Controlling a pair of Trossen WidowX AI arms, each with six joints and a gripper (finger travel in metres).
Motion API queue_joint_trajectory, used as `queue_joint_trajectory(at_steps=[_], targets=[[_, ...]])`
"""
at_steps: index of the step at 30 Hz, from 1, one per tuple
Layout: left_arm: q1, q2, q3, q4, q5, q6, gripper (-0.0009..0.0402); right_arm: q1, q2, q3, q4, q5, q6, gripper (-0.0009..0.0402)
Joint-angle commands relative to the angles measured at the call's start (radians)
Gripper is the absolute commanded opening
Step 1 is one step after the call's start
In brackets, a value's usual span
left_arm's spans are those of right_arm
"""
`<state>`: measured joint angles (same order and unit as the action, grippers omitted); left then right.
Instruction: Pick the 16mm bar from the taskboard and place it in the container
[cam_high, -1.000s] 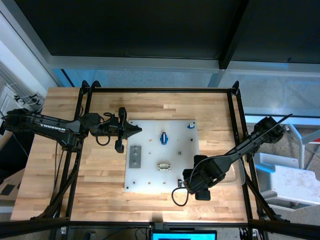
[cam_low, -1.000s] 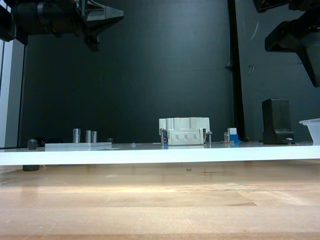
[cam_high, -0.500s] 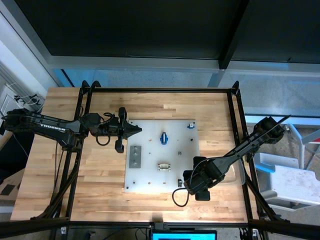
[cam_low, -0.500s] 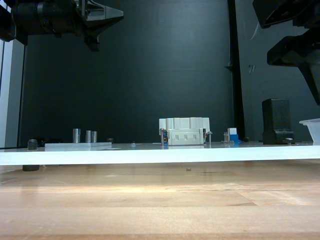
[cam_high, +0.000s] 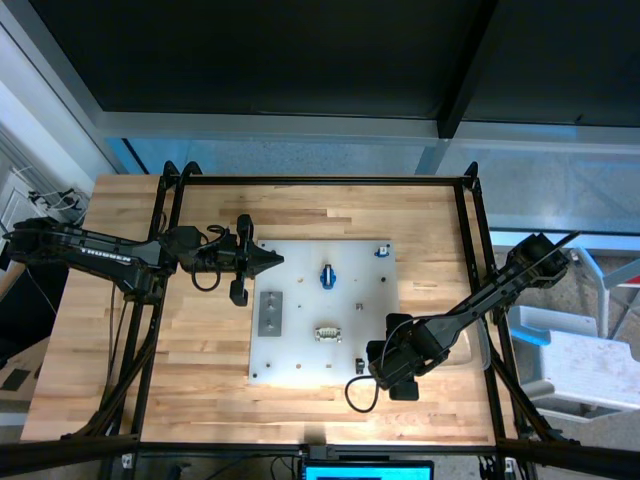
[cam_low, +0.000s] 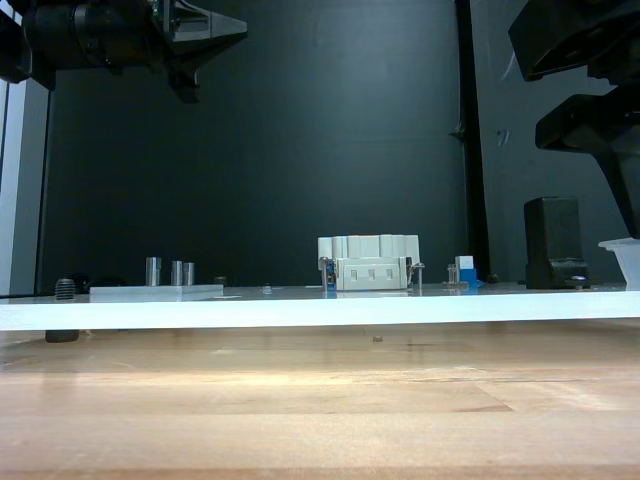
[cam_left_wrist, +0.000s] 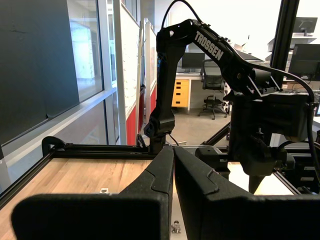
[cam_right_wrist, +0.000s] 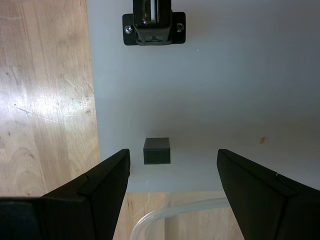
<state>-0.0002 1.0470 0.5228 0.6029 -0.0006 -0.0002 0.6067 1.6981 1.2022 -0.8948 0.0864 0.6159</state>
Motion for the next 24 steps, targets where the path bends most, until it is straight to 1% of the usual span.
queue_joint_trajectory(at_steps=[1,19,24], targets=[[0.0,0.0,0.0,0.0,0.0,0.0,0.0,0.002,0.015,-0.002,0.002,0.0,0.001,0.0243],[0.0,0.0,0.0,0.0,0.0,0.0,0.0,0.009,0.056,-0.004,0.029,0.0,-0.011,0.0243],[0.0,0.0,0.0,0.0,0.0,0.0,0.0,0.01,0.056,-0.005,0.031,0.0,-0.021,0.0228]])
